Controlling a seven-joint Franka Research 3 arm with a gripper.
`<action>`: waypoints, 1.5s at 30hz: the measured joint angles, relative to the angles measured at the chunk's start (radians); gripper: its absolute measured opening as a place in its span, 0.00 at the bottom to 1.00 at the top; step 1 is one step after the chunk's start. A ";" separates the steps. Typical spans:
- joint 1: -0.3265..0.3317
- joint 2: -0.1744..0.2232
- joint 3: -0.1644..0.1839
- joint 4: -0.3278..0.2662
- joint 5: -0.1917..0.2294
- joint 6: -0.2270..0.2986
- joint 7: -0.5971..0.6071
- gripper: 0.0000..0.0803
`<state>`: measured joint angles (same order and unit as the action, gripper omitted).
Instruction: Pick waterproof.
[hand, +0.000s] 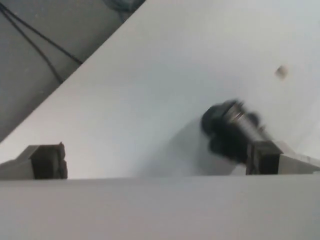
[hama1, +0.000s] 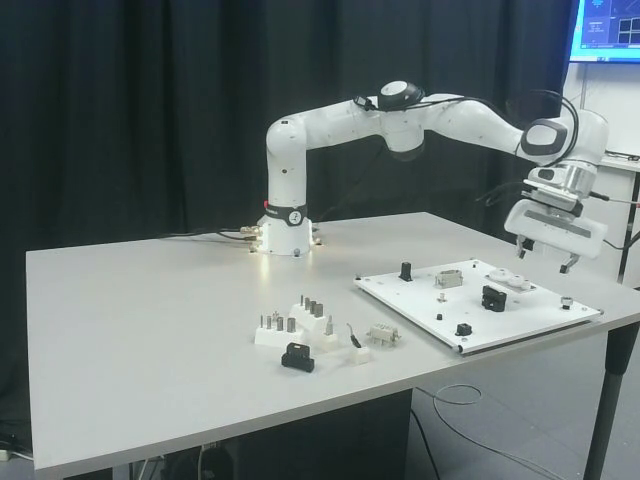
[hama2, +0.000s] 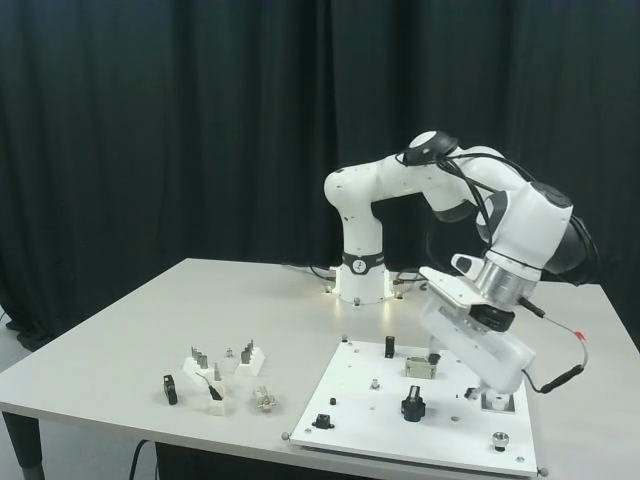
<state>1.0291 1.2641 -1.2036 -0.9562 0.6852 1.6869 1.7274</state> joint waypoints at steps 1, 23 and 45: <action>-0.002 0.000 -0.002 0.000 -0.005 -0.004 -0.015 1.00; -0.060 0.000 -0.054 -0.010 -0.032 -0.088 -0.401 1.00; -0.062 0.021 -0.120 -0.137 -0.071 -0.107 -0.730 1.00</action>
<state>0.9671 1.2848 -1.3231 -1.0927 0.6141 1.5795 0.9974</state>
